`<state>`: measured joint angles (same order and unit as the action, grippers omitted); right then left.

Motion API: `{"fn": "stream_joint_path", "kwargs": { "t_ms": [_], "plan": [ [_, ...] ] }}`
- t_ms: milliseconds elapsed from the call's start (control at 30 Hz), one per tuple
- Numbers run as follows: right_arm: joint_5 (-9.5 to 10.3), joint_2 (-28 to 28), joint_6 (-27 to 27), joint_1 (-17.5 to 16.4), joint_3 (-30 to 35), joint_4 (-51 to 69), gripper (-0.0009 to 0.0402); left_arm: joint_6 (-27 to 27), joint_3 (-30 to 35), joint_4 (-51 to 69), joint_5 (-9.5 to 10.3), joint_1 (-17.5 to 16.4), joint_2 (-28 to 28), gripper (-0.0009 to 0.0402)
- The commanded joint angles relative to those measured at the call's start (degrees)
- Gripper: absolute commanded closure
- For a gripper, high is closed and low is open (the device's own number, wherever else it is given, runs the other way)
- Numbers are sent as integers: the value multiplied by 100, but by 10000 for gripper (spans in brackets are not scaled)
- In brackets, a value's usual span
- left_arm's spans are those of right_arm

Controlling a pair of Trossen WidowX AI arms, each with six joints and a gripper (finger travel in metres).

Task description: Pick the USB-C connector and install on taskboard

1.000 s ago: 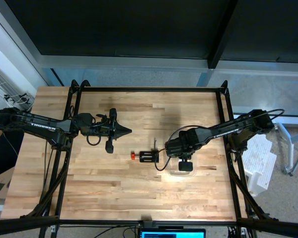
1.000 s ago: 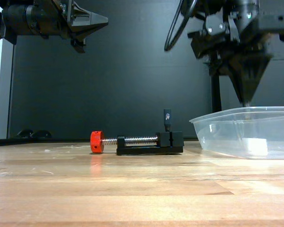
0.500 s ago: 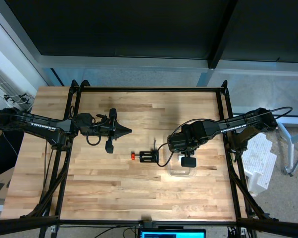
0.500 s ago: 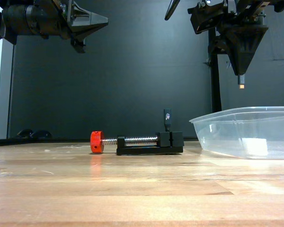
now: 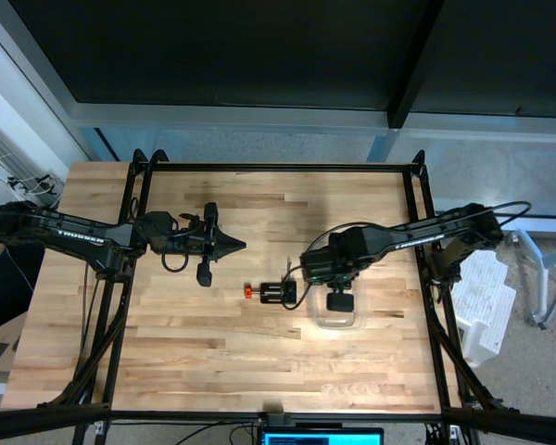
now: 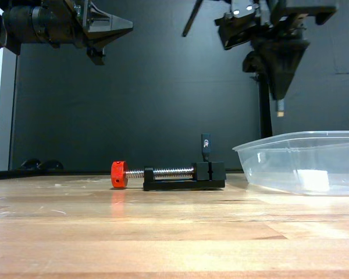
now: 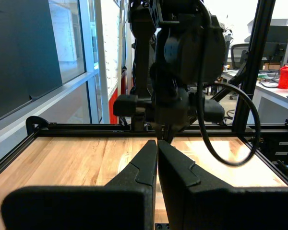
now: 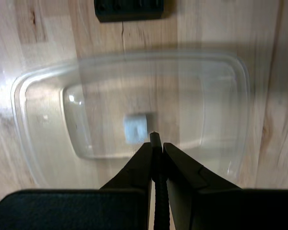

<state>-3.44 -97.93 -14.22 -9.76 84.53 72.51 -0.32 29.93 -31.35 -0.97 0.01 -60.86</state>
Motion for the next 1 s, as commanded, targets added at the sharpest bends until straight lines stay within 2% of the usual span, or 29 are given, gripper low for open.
{"fn": "stream_joint_path", "kwargs": {
  "t_ms": [33, 467, 1000],
  "plan": [
    [0, -286, 79, 4, 317, -4, 393, 0, 2, -2, -2, -2, 0, 393],
    [2, -1259, 304, 55, 1388, 46, 393, 0, 2, -2, -2, -2, 0, 393],
    [24, -2004, 382, 116, 2350, 225, 393, 0, 2, 0, 0, -2, 0, 393]
  ]
}}
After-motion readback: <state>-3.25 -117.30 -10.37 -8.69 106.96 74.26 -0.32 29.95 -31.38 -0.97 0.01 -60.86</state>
